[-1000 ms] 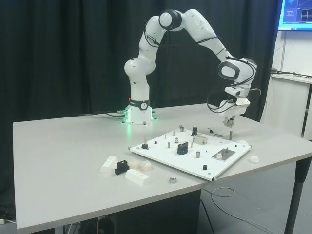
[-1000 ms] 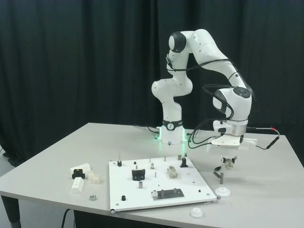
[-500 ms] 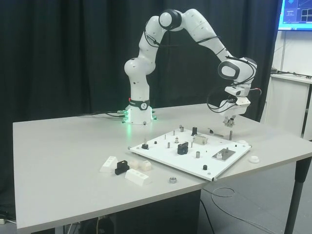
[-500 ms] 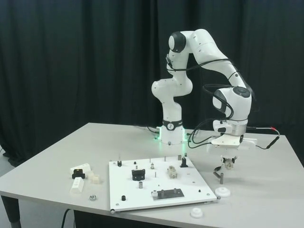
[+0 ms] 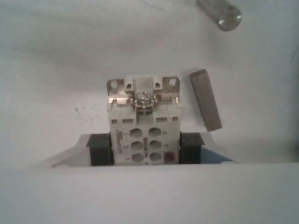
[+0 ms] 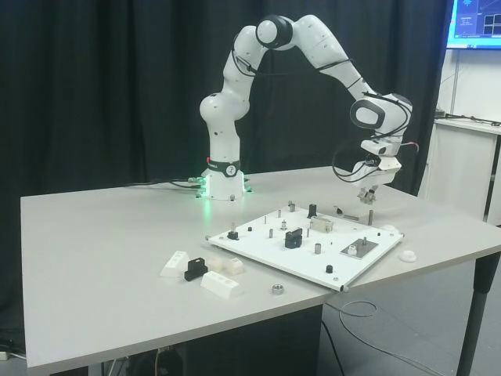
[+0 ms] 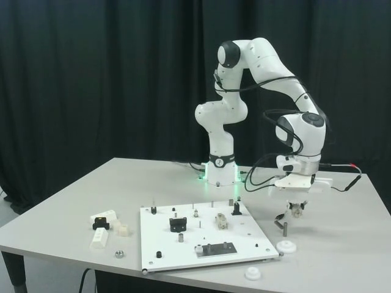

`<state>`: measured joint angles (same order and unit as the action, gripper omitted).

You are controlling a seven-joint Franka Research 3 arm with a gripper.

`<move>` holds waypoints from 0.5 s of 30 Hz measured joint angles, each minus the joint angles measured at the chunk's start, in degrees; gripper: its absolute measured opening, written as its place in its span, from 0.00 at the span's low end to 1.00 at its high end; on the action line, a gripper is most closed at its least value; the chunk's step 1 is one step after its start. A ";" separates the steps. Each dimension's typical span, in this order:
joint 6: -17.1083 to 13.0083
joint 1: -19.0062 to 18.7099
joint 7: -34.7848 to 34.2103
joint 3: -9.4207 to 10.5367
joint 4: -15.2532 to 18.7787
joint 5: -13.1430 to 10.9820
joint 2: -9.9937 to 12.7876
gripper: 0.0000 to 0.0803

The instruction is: Place waterproof.

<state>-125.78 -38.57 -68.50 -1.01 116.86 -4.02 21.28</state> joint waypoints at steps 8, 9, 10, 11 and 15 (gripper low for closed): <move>-0.96 -0.94 -0.52 0.00 0.14 -0.19 0.85 0.38; -1.08 -1.04 -0.69 0.00 0.14 -0.19 1.00 0.38; -1.24 -1.14 -0.80 0.01 0.14 -0.19 1.14 0.38; -1.43 -1.23 -0.89 0.01 0.14 -0.19 1.30 0.38; -2.48 -1.49 -1.05 0.00 0.15 -0.19 2.00 0.38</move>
